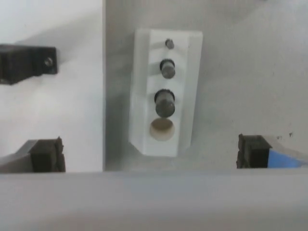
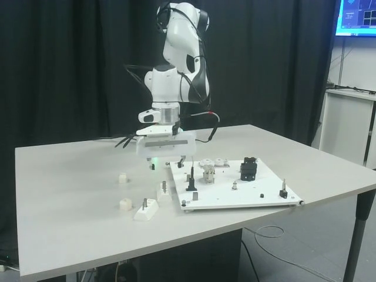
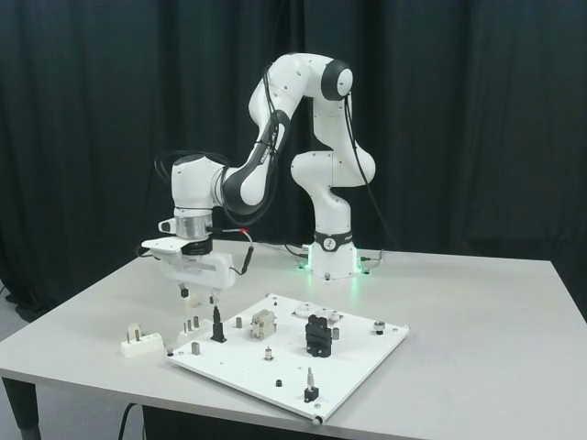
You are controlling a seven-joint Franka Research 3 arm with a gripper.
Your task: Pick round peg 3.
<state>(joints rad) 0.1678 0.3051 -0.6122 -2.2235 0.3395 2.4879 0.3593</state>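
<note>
Though stubby, black peg (image 1: pixel 164 102) upright.

Wrist view: you look straight down, close above the white peg holder (image 1: pixel 165 91).
Room views: you face the arm (image 2: pixel 176 64) and tabletop (image 3: pixel 477 302) from different sides, farther off.

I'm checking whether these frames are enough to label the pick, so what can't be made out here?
- Which is round peg 3: the wrist view shows three pegs in the white peg holder, with no numbers visible.
- Fingertips of the hand: cut off by a blurred grey band across the wrist view.
- Peg holder in the first room view: its pegs are too small to tell apart.
</note>
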